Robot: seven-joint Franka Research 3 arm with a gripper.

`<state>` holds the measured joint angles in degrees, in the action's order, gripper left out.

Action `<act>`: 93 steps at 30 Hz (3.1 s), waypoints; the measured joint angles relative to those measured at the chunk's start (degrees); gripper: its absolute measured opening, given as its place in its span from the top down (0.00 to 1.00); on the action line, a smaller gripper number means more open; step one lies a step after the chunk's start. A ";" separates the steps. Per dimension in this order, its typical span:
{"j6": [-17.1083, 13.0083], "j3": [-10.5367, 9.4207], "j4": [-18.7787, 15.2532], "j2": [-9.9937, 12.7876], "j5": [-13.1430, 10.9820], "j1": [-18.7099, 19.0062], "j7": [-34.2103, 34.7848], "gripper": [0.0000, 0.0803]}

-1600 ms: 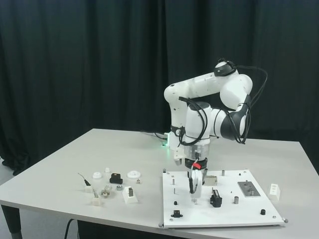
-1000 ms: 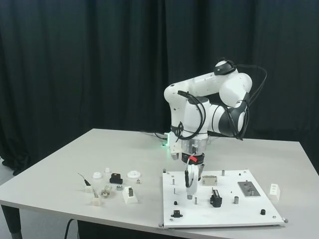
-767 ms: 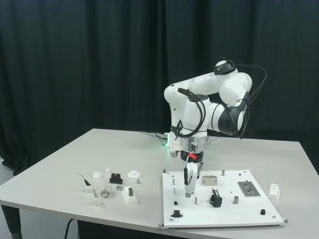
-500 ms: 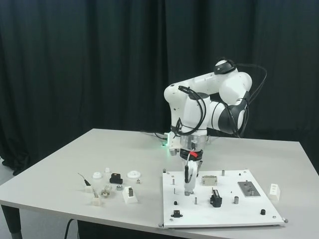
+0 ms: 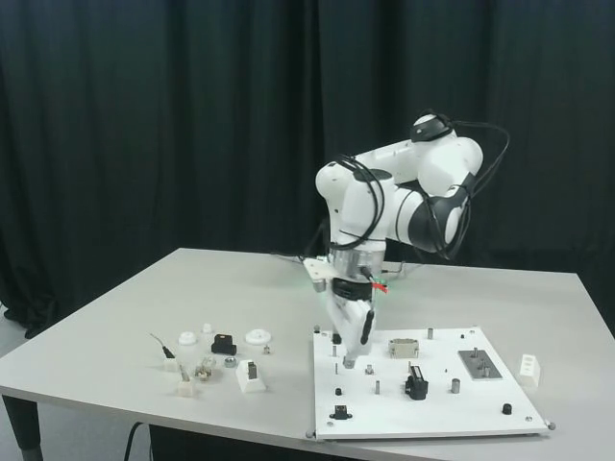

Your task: Pick square peg 3.

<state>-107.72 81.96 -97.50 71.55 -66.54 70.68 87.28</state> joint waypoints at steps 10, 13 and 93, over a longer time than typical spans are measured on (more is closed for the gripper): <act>0.01 1.17 -0.44 0.00 0.03 -2.89 -14.26 0.00; 0.01 1.54 -0.92 0.00 0.03 -3.68 -19.63 0.00; 3.21 -4.69 -5.16 3.05 -4.36 -16.41 -114.76 0.00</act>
<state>-104.51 77.26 -102.66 74.60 -70.90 54.26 -27.48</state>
